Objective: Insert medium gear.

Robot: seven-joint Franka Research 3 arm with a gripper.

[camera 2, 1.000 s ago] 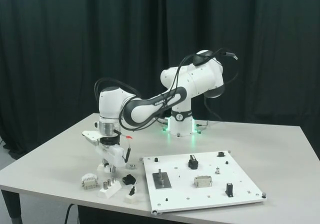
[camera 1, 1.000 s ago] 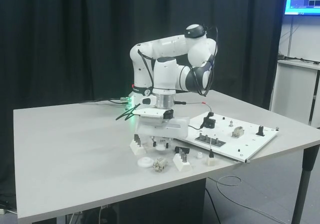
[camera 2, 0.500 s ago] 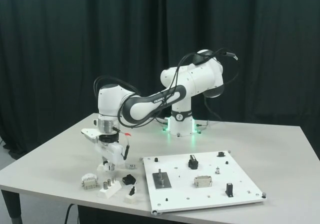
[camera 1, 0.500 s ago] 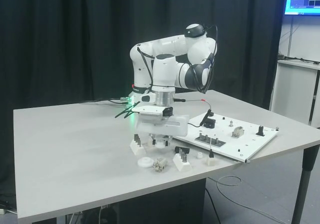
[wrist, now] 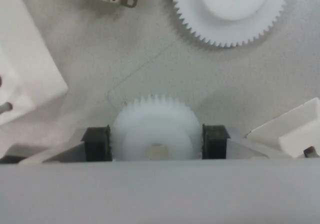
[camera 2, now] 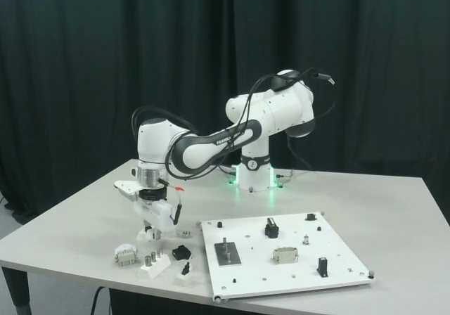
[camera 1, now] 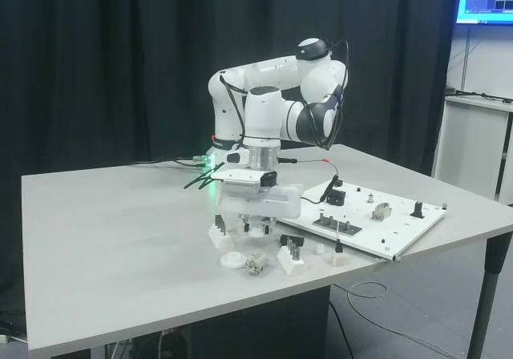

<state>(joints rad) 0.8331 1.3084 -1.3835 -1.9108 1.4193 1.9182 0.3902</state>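
Wrist view | medium gear sits between black fingers | gripper clamps it

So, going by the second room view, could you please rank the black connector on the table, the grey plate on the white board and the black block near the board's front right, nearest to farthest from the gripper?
From the gripper:
1. Black connector, on the table just beside the board.
2. Grey plate, on the board's near-left part.
3. Black block, at the board's far side from the gripper.

Grey desk. Bears: white robot base; white assembly board; large white gear; small connector; white fixture blocks near front edge.
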